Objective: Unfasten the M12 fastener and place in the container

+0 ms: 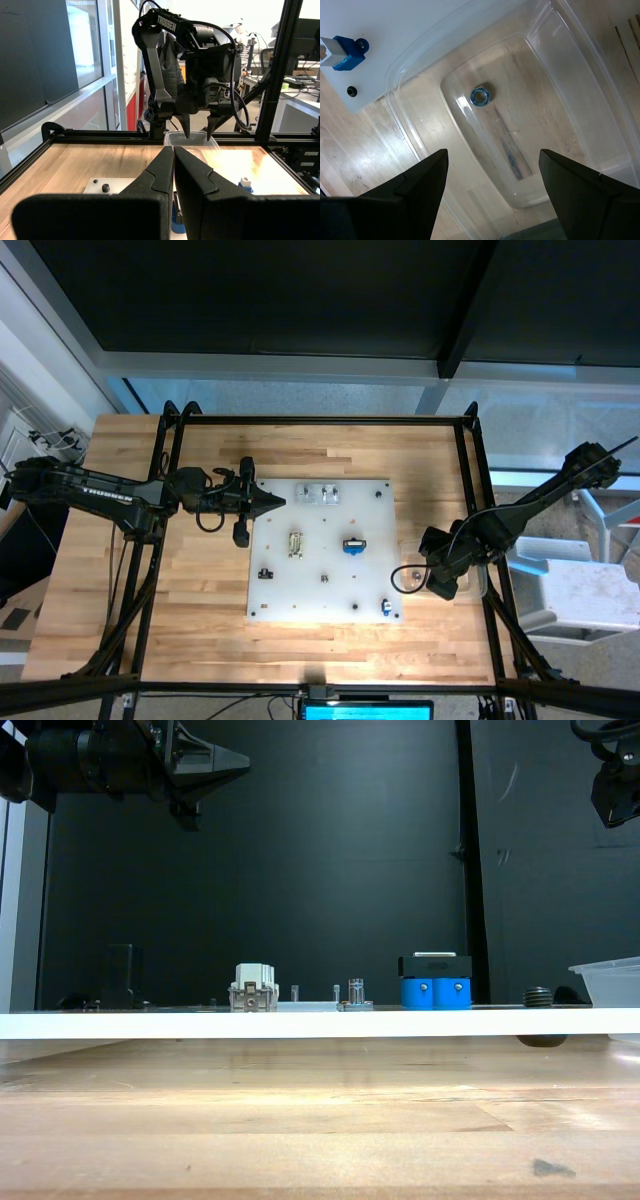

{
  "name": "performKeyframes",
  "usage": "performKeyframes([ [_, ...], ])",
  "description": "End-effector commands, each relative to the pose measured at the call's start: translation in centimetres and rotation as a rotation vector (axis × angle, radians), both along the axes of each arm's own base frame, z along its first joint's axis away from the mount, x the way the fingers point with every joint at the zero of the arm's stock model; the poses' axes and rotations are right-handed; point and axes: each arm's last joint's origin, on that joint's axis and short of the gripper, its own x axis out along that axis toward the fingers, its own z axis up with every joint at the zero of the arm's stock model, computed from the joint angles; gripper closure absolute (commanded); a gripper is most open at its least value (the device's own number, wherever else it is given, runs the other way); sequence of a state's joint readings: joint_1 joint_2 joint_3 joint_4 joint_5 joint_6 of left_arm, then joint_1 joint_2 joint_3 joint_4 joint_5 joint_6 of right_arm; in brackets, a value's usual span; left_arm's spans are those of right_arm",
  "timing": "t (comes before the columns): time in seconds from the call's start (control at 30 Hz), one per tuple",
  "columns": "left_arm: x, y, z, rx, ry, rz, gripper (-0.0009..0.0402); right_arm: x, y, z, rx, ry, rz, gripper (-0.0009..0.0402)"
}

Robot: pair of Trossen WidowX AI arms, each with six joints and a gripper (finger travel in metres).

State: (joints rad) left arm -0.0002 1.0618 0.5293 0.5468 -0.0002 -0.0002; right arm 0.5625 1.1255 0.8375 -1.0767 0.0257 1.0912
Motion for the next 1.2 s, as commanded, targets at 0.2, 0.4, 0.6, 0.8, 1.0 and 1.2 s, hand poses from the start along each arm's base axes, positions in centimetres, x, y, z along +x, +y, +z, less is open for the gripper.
performKeyframes([
  [0.2,0.01,0.01,0.0,0.0,0.0,0.0,0.0393,0.06,0.04,0.03,0.004,-0.007,0.0,0.0139],
  [0.4,0.01,0.0,0.0,0.0,0.0,0.0,0.0393,0.12,0.08,0.04,0.008,-0.013,0.0,0.0138],
  [0.6,0.01,0.0,0.0,0.0,0.0,0.0,0.0393,0.14,0.1,0.05,0.009,-0.015,0.0,0.0139],
  [0.8,0.01,0.0,0.0,0.0,0.0,0.0,0.0393,0.16,0.11,0.05,0.011,-0.018,0.0,0.0139],
  [1.0,0.01,0.0,0.0,0.0,0.0,0.0,0.0393,0.17,0.12,0.06,0.011,-0.019,0.0,0.0139],
  [1.2,0.01,0.01,0.0,0.0,0.0,0.0,0.0393,0.2,0.13,0.06,0.013,-0.021,0.0,0.0139],
])
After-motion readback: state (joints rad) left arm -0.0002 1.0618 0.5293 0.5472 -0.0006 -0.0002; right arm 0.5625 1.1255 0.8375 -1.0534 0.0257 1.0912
